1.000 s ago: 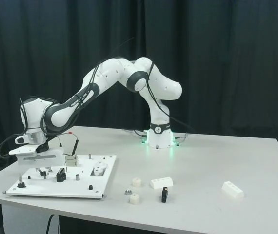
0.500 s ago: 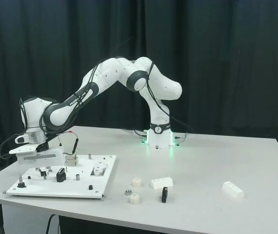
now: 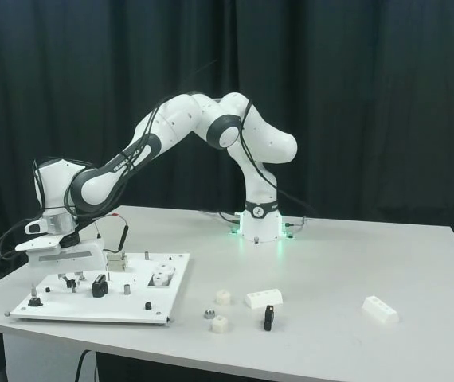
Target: Remove square peg 2.
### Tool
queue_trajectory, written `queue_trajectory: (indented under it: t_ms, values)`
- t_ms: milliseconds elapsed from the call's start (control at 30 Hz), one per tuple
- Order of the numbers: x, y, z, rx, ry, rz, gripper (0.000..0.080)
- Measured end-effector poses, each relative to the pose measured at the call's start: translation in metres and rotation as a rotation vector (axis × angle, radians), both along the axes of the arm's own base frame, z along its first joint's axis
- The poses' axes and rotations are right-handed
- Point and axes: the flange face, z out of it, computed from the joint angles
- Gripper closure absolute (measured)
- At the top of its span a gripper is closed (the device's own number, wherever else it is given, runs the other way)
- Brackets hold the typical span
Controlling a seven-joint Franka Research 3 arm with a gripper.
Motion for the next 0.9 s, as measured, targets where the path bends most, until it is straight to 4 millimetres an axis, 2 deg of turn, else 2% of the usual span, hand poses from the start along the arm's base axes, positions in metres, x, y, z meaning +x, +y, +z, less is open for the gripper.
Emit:
queue_trajectory:
  t_ms: [900]
  values:
    - [0.001,0.0052,0.0007,-0.033,0.002,0.013,0.0737]
